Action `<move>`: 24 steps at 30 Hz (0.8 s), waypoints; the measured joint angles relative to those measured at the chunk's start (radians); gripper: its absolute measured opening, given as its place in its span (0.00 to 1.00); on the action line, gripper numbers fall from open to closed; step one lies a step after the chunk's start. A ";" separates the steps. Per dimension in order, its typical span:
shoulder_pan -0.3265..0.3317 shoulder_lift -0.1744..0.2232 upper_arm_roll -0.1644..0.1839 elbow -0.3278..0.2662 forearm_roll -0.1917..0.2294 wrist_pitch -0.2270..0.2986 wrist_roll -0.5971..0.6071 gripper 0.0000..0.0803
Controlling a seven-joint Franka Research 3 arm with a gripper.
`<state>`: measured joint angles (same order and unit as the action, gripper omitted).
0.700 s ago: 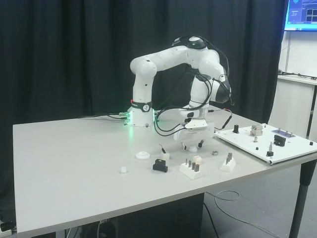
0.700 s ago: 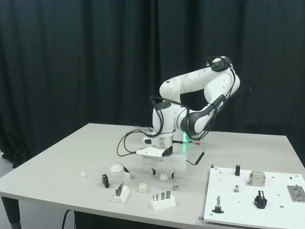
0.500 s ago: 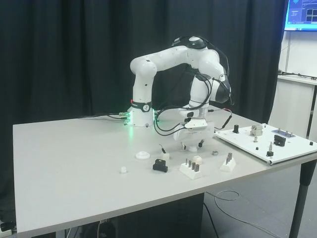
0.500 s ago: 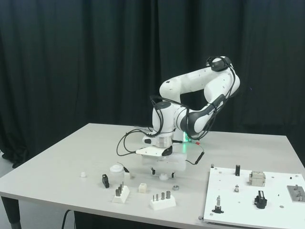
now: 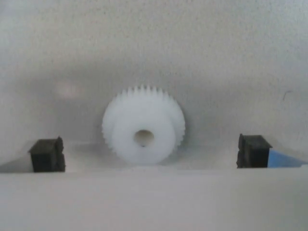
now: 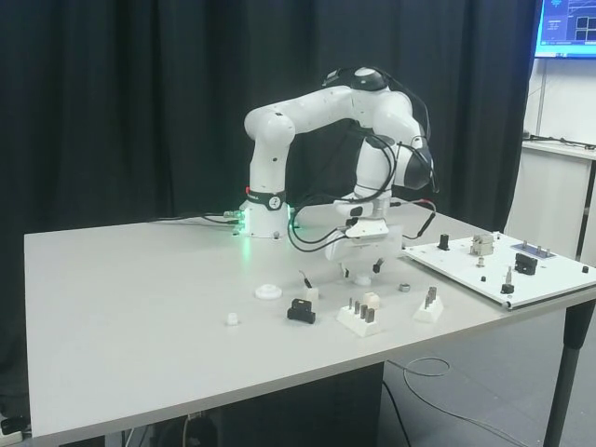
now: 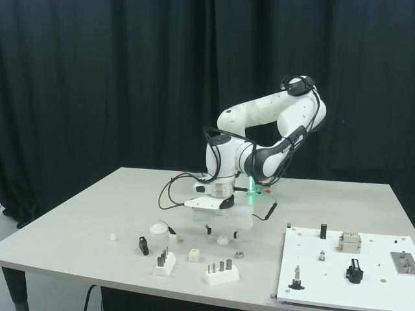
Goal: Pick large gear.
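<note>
1. White large gear [image 5: 143, 132] lay flat on the grey worktop [image 5: 216, 57].
2. Pincer [image 5: 149, 154] spread wide, grasping nothing, black fingertips [image 5: 47, 155] flanking the gear.
3. Apparently hovering just above, contact unclear.
</note>
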<state>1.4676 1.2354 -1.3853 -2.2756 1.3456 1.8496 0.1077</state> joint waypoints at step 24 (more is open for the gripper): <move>-0.048 0.001 -0.103 -0.019 -0.163 0.013 -0.101 1.00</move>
<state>1.4197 1.2364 -1.4883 -2.2943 1.1822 1.8628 0.0070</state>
